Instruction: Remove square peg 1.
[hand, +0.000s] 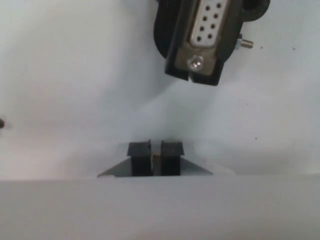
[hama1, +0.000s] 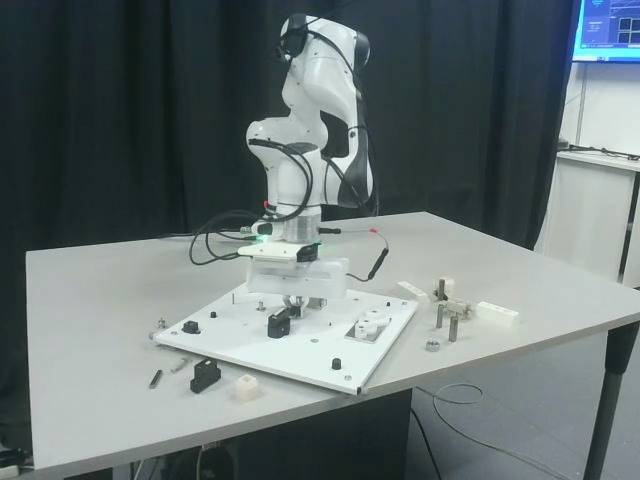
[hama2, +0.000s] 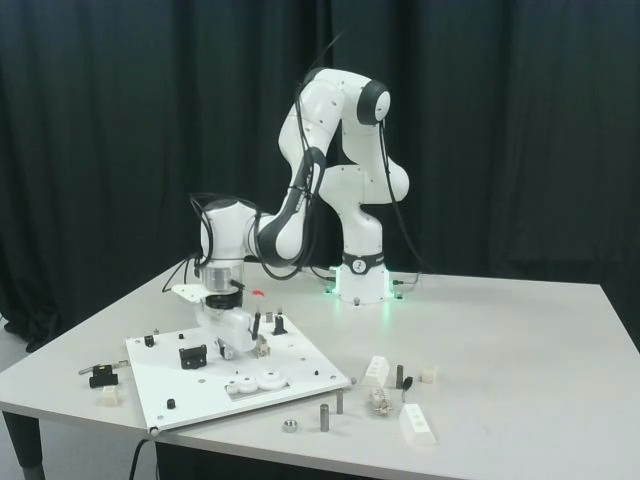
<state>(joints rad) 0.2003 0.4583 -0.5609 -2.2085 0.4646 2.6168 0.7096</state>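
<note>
A white robot arm (hama2: 330, 130) reaches down over a flat, smooth white board (hama1: 300, 335) lying on a grey desk (hama1: 100, 290). In the wrist view, two blocky black fingers (hand: 140, 157) stand nearly closed, gripping a small pale square-edged piece, apparently the square peg (hand: 156, 161), between them, just above the board. Nearby on the board sits a black connector block (hand: 200, 40) with a white pin-holed face and a metal screw.
</note>
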